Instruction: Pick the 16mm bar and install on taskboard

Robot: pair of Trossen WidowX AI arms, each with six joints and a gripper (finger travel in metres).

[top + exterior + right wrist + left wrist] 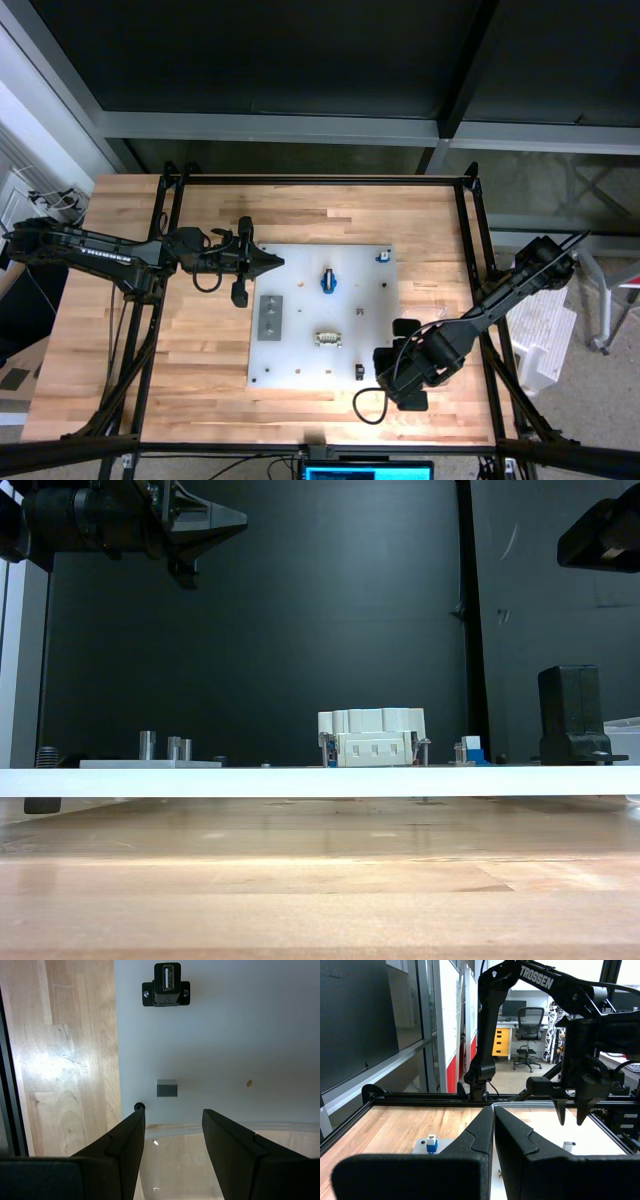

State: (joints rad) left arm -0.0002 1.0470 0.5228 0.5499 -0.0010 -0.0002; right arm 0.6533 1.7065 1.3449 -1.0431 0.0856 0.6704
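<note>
The taskboard (300, 300) is a white plate in the middle of the table. The 16mm bar (167, 1088) is a tiny grey peg standing on the taskboard (240, 1035) near its front right corner, also seen as the small upright peg (568, 1146). My right gripper (173, 1112) is open and hangs a little above the bar without touching it. From above, the right gripper (385, 367) covers the bar. My left gripper (274, 262) is shut and empty, held high over the board's far left corner, with its fingertips (490, 1115) together.
On the board are a grey block (270, 315), a blue knob (329, 281), a white connector (372, 738) and a black USB socket (166, 985). The rim of a clear tray (225, 1127) lies right beside the bar. Black frame rails (470, 260) run along the table sides.
</note>
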